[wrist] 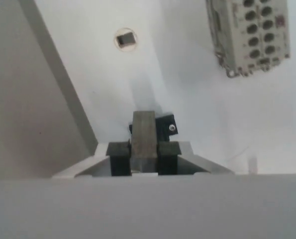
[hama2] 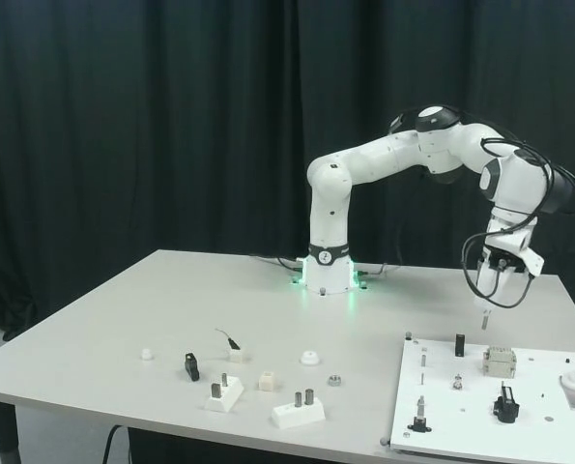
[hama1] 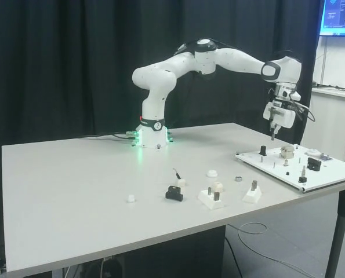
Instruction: Insert square peg 3.
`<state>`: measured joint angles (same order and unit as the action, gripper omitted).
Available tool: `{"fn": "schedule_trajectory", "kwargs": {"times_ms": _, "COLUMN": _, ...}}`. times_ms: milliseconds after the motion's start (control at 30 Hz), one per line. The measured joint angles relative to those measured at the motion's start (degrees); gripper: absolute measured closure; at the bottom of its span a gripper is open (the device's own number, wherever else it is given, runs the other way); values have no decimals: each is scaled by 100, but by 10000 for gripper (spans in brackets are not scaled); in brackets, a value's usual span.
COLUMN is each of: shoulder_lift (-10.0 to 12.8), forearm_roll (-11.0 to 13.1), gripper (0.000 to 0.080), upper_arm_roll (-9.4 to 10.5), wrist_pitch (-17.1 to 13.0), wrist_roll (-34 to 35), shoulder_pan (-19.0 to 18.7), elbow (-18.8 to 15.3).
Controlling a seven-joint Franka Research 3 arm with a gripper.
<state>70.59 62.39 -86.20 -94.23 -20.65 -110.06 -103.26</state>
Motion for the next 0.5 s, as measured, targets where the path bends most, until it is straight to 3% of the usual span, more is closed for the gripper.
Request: {"fn": "schedule_trajectory", "kwargs": {"times_ms": 500, "shoulder_lift": -1, "forearm_roll": 292, "gripper": 692, "upper_arm_roll": 93, "wrist_pitch": -49, "wrist_roll": -421, "shoulder_pan": -152, "elbow": -107}}
